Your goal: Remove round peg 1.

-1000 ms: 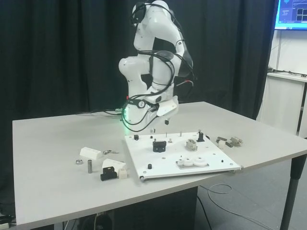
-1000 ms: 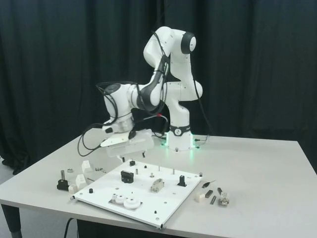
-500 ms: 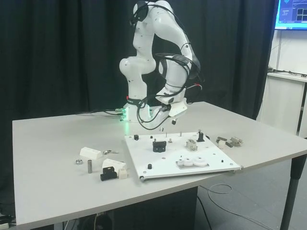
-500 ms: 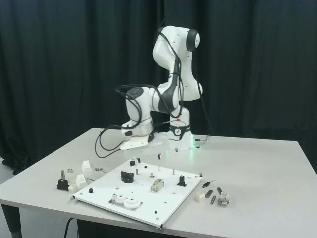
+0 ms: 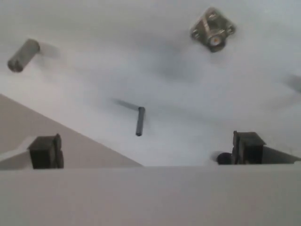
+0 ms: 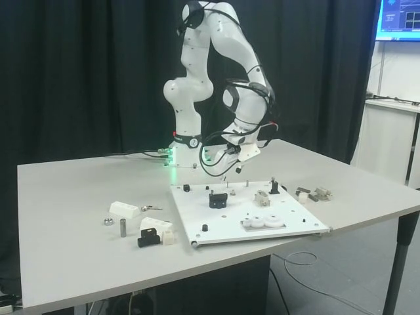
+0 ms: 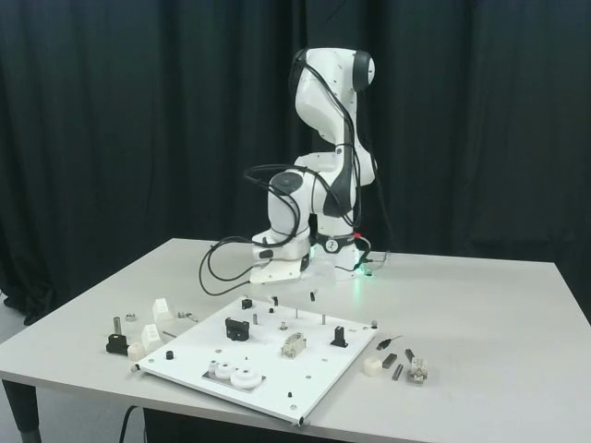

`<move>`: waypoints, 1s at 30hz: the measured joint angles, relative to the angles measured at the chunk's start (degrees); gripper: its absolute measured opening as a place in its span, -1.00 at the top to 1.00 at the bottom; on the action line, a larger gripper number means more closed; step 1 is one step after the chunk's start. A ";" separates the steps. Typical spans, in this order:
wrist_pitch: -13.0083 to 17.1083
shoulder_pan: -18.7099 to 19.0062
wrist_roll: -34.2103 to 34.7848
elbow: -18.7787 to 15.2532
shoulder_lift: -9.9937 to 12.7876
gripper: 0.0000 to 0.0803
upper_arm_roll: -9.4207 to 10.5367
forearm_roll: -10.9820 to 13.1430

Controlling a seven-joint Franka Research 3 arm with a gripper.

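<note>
A thin grey round peg (image 5: 139, 121) stands upright on the white board (image 5: 188, 94), and it shows in the second room view too (image 7: 295, 313). My gripper (image 5: 146, 149) hangs open above it, its two black fingertips (image 5: 45, 151) wide apart, with the peg between them and lower down. Nothing is held. In the room views the gripper (image 7: 294, 297) (image 6: 231, 172) hovers over the far edge of the board (image 6: 289, 210). A thicker grey peg (image 5: 22, 55) and a metal connector (image 5: 212, 32) also stand on the board nearby.
On the board are a black block (image 6: 218, 199), white gears (image 6: 266, 223) and a small black bracket (image 7: 339, 336). Loose white and black parts (image 6: 155, 235) lie beside the board on the grey table, with more small parts (image 7: 397, 365) on the other side.
The arm has swung along the board's far edge, toward the right in the first room view, and come down over the pegs. The gripper has stayed empty.
</note>
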 joint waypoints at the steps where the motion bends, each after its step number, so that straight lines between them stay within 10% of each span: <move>1: 0.36 0.00 0.10 -0.40 -0.01 -0.99 0.15 -0.19; 30: 9.38 -0.14 0.26 -6.27 1.12 -0.99 0.77 -0.79</move>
